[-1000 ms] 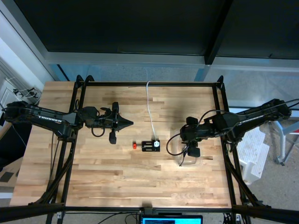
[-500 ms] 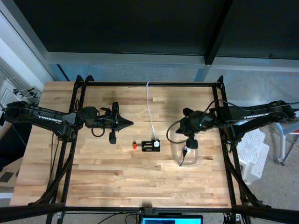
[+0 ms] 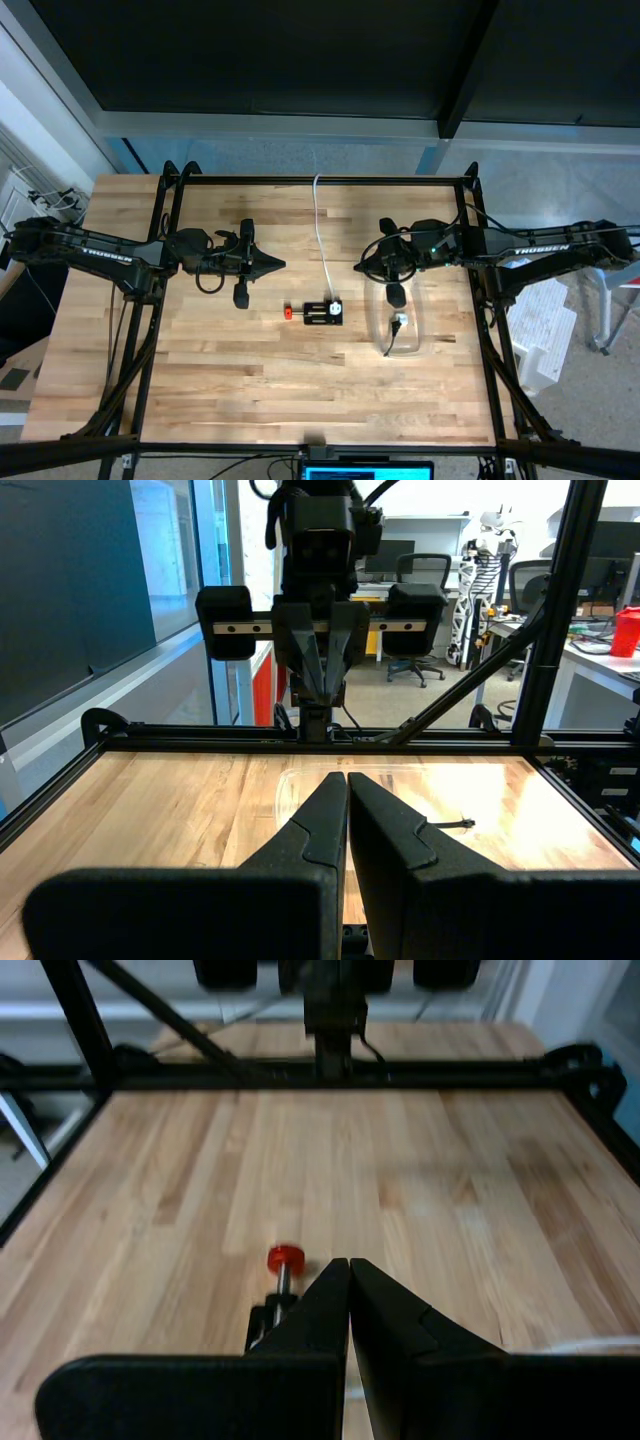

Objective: Remove the power plug from the receptacle and place in the container

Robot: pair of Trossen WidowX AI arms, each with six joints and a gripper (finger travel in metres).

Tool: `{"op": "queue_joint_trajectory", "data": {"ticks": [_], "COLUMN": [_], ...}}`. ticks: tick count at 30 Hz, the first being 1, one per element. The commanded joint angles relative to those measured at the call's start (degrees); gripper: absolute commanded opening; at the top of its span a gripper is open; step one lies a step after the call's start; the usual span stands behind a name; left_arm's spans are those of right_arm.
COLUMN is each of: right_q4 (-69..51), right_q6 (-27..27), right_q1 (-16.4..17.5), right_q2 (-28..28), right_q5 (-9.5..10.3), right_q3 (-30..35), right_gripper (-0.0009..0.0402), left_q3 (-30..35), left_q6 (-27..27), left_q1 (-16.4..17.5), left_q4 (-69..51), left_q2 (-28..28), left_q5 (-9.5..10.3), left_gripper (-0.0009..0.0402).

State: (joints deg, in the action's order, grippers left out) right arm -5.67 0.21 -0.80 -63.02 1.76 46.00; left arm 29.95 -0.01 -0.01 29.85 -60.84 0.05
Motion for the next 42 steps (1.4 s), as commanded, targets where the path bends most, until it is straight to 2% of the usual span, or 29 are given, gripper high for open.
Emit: {"op": "queue_joint_trajectory", "data": {"ticks": [1, 9, 17, 21, 22, 38, 41, 42], "right_q4": [5.8, 21.7, 29.6, 31.7, 32.3, 35.3, 35.4, 35.4], "right_q6": [-0.7, -0.4, 0.6, 0.8, 0.8, 1.0, 1.1, 1.0], "right_q1": [-0.7, -0.7, -1.1, -1.0, -1.0, -0.7, -0.7, -0.7], "right_q2": [0.4, 0.4, 0.5, 0.7, 0.7, 1.2, 1.2, 1.2], "right_q5": [-0.09, -0.22, -0.24, -3.23, -3.43, -3.13, -1.6, -1.62], "right_q3": [-2.5, -8.0, -11.0, -12.7, -13.0, -15.1, -15.1, -15.1], "right_gripper": [0.0, 0.0, 0.0, 0.0, 0.0, 0.0, 0.0, 0.0], "left_q3": [0.0, 0.0, 0.0, 0.0, 0.0, 0.0, 0.0, 0.0], "left_q6": [0.0, 0.0, 0.0, 0.0, 0.0, 0.0, 0.0, 0.0], "left_q1": [0.0, 0.0, 0.0, 0.0, 0.0, 0.0, 0.0, 0.0], "left_q4": [0.0, 0.0, 0.0, 0.0, 0.0, 0.0, 0.0, 0.0], "left_q2": [0.0, 0.0, 0.0, 0.0, 0.0, 0.0, 0.0, 0.0], "left_q5": [-0.02, -0.02, -0.02, -0.02, 0.0, -0.02, -0.02, -0.02], "left_gripper": [0.0, 0.0, 0.0, 0.0, 0.0, 0.0, 0.0, 0.0]}}
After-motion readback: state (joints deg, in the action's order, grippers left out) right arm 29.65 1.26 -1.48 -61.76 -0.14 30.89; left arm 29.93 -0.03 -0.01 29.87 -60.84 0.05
